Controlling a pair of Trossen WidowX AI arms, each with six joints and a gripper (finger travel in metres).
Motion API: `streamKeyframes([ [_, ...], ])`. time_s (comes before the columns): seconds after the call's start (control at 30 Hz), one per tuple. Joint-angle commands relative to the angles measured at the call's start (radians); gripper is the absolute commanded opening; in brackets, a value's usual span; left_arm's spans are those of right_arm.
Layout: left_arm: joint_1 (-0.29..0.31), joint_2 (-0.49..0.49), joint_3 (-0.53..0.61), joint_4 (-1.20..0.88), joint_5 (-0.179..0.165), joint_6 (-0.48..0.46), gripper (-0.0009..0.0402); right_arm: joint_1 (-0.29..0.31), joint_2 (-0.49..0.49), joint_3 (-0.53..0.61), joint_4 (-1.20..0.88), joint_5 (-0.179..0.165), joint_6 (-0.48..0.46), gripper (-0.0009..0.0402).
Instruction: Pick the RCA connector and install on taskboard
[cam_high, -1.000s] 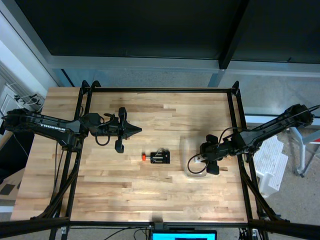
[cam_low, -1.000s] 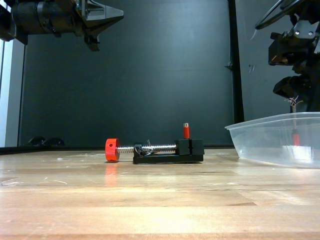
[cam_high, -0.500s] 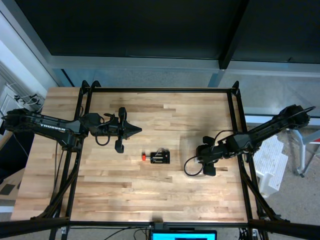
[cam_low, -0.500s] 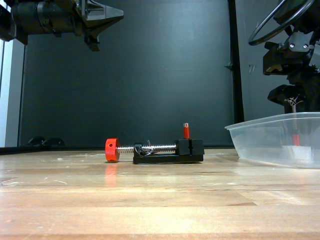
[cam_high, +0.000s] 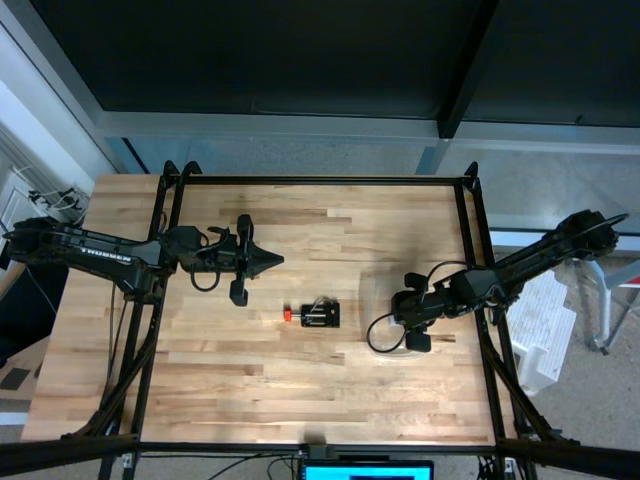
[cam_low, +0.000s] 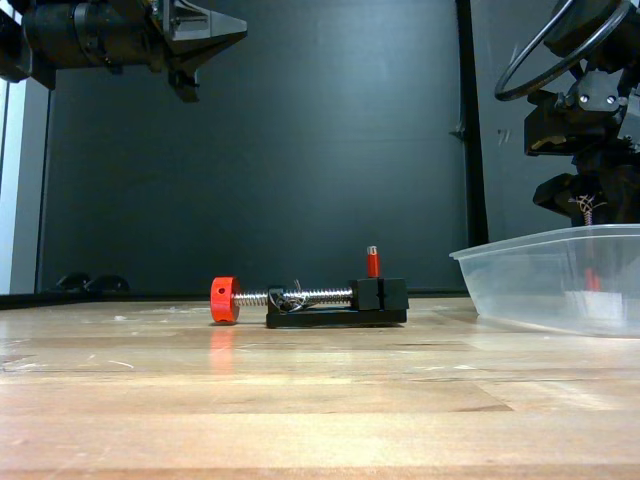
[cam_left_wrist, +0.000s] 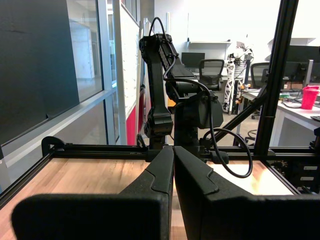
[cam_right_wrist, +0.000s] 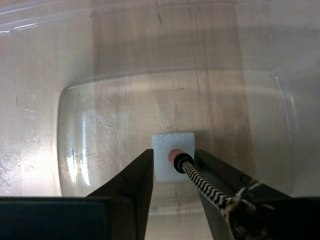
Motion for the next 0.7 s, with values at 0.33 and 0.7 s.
streamKeyframes([
  [0.33,0.000,0.000,0.000,0.000,0.000,0.000,0.0000,-0.001,0.000,0.000,0.000,0.019,0.001,0.0014],
  [0.7,0.000,0.000,0.000,0.000,0.000,0.000,0.0000,-0.001,-0.004,0.006,-0.014,0.012,0.000,-0.0001],
])
